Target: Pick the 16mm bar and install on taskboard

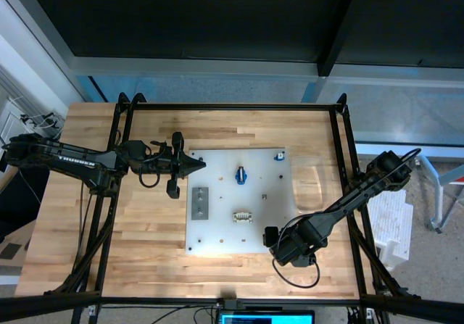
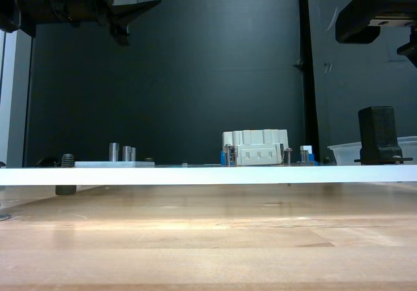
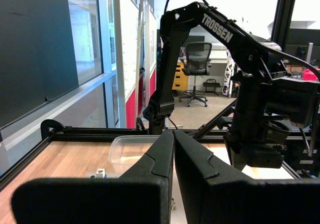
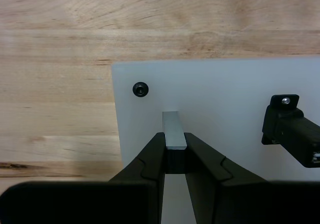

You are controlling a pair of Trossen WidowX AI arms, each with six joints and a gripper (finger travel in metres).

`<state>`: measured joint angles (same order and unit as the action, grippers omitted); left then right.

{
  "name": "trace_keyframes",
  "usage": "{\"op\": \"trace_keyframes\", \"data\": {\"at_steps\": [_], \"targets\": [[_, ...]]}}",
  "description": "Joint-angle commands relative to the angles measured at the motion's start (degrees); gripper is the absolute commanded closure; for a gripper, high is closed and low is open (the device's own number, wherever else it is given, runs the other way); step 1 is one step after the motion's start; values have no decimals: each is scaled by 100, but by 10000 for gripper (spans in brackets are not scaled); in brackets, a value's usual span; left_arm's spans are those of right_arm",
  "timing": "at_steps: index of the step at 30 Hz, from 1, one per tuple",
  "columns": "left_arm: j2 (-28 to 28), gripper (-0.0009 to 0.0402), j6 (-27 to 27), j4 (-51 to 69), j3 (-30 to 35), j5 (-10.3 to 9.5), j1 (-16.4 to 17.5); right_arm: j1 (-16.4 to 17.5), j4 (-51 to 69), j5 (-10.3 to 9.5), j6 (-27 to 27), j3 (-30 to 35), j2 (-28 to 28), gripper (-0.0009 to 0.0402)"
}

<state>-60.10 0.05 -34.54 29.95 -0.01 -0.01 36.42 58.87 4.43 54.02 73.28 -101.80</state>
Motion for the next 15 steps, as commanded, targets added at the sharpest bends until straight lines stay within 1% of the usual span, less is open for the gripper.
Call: {"op": "trace_keyframes", "data": {"at_steps": [1,15], "targets": [[0,393,0,0,0,0,0,4,-61,-2,-13,-7,-22,393],[0,393,0,0,0,0,2,11,-437,0,-13,-356,-22,393]]}}
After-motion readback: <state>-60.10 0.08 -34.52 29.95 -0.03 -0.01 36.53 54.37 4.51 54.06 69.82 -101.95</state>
